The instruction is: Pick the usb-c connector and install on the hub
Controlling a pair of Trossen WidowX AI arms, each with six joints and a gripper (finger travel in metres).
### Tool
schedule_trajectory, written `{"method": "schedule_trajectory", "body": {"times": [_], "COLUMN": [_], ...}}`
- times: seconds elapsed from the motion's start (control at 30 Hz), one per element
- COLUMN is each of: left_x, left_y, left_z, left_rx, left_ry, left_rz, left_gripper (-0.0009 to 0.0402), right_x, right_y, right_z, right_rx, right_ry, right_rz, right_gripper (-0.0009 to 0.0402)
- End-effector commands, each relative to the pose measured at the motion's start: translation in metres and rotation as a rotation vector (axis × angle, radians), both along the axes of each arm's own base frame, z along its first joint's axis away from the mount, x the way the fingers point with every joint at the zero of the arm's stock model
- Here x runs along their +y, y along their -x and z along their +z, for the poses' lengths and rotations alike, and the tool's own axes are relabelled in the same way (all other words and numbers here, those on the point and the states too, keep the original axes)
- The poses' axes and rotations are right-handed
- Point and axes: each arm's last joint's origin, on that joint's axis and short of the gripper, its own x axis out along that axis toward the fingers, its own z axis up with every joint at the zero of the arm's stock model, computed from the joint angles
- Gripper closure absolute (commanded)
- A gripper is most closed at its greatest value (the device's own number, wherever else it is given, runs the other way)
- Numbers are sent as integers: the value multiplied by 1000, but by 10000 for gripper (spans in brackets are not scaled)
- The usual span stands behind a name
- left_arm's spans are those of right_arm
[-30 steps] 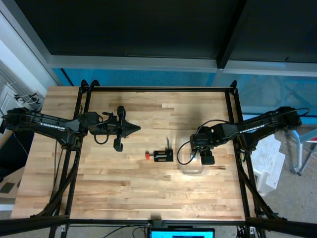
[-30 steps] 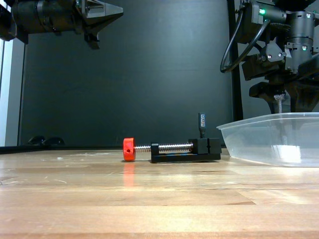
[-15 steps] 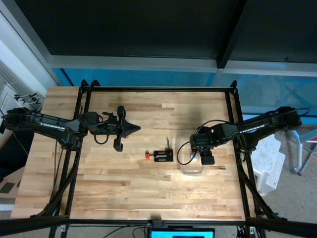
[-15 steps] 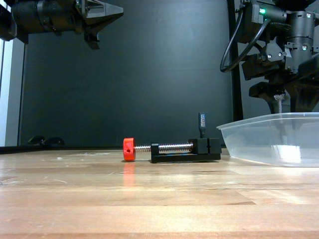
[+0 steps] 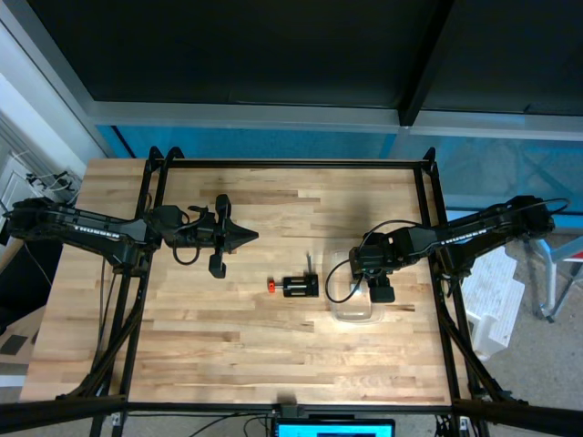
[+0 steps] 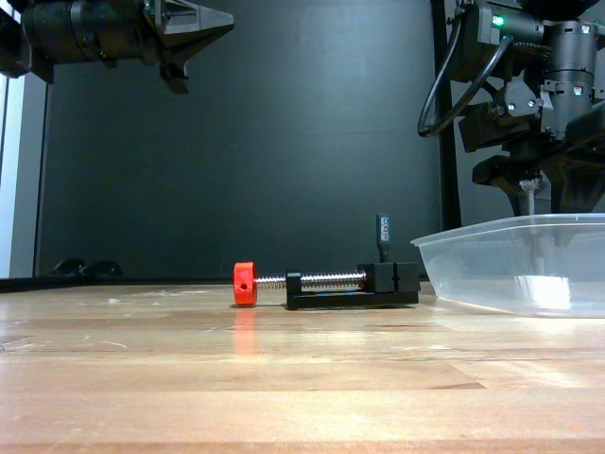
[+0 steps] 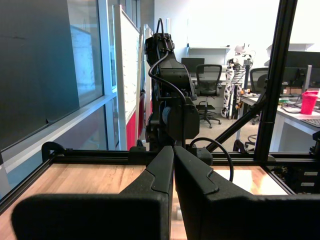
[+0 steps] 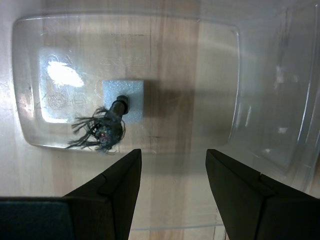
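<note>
Right gripper point(image 8: 172, 152) above clear tray point(image 6: 492, 270); left gripper point(image 7: 173, 150) aloft, apart.

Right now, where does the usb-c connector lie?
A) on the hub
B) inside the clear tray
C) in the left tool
B: the usb-c connector lies inside the clear tray, below the open right tool that hovers over it; the shut left tool hangs high over the left part of the table, holding nothing.

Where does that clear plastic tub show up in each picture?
High view: tub right of centre, beside the hub.
Low view: tub at right edge.
Left wrist view: absent; shut left gripper parked high, left side.
Right wrist view: tub beneath open fingers.
Landmark: right gripper above it.
</note>
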Motion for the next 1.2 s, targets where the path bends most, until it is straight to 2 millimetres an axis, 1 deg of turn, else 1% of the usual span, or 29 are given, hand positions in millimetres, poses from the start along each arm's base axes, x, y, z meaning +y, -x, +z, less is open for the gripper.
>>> {"method": "schedule_trajectory", "body": {"times": [0.03,0.77,1.2], "left_x": [0,0,0], "left_y": [0,0,0], "left_z": [0,0,0], "left_rx": [0,0,0], "left_ry": [0,0,0], "left_rz": [0,0,0], "left_gripper": [393,393,393], "right_x": [0,2,7], "right_y": [0,0,-4], "right_z": [0,0,19], "right_rx": [0,-1,0], "right_ry": [0,-1,-3], "right_rz": [0,7,18], "right_gripper": [215,215,217]}}
